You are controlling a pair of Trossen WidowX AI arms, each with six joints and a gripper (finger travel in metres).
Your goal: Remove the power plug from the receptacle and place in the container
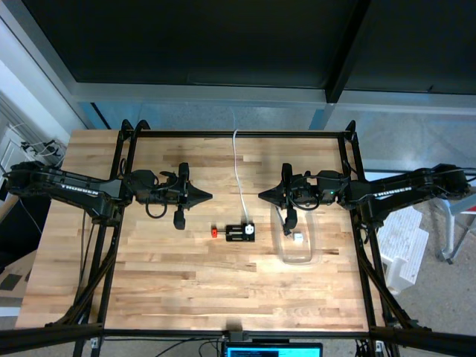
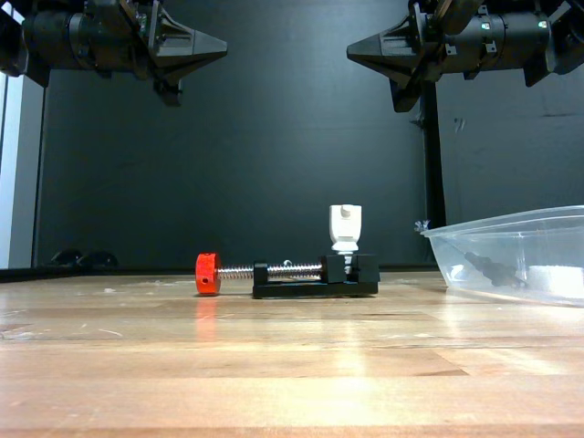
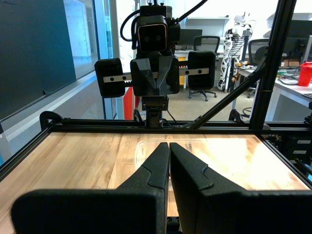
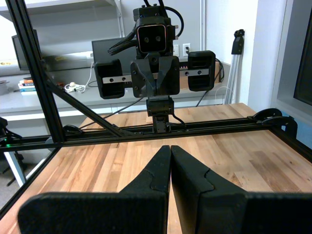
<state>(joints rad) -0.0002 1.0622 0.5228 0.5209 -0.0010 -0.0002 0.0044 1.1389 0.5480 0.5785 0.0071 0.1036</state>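
The power plug (image 1: 297, 237), a tiny whitish and dark block, lies inside the clear container (image 1: 286, 255) right of centre; the low view shows the plug (image 2: 488, 266) through the container wall (image 2: 538, 233). The white-faced receptacle (image 1: 249, 229) stands upright (image 2: 344, 228) in the small black vise (image 1: 236, 233), with nothing in its top. My left gripper (image 1: 210, 196) hovers shut, high above the table, left of the vise. My right gripper (image 1: 260, 195) hovers shut at the same height, behind the container's far end. Both point at each other and hold nothing.
The vise's red-orange knob (image 2: 208, 274) sticks out to the left on a threaded rod. A long white cable (image 1: 239, 167) runs from the receptacle to the table's far edge. A black frame (image 1: 238, 134) rings the wooden table.
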